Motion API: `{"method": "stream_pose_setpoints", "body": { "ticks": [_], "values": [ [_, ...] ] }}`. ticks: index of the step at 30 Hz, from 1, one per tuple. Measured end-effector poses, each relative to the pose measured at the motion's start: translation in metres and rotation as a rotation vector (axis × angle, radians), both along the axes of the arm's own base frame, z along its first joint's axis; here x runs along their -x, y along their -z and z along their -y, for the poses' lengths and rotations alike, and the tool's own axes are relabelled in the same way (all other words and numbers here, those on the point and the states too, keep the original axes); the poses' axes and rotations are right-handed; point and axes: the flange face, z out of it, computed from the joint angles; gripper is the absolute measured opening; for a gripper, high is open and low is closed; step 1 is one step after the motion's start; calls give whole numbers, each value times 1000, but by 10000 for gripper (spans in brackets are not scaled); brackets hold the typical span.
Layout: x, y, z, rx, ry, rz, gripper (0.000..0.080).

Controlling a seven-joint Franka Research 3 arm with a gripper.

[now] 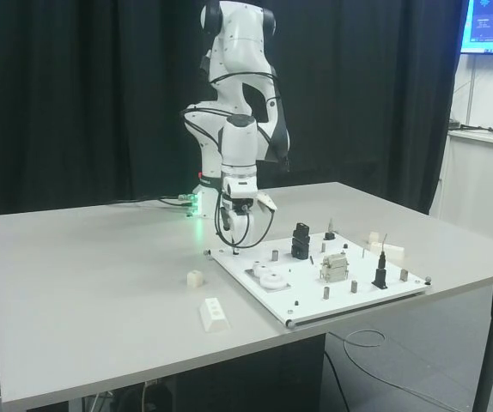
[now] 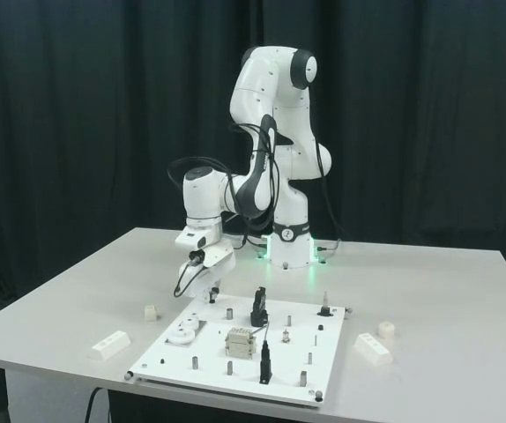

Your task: Insert bolt 4.

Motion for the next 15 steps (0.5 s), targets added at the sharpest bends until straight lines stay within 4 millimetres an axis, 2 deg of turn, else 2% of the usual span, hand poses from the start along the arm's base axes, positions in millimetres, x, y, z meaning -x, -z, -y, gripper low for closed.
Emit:
{"method": "stream_pose_setpoints", "body": {
  "ticks": [15],
  "values": [
    [0,1,1,0,2,0,237]
  ]
}}
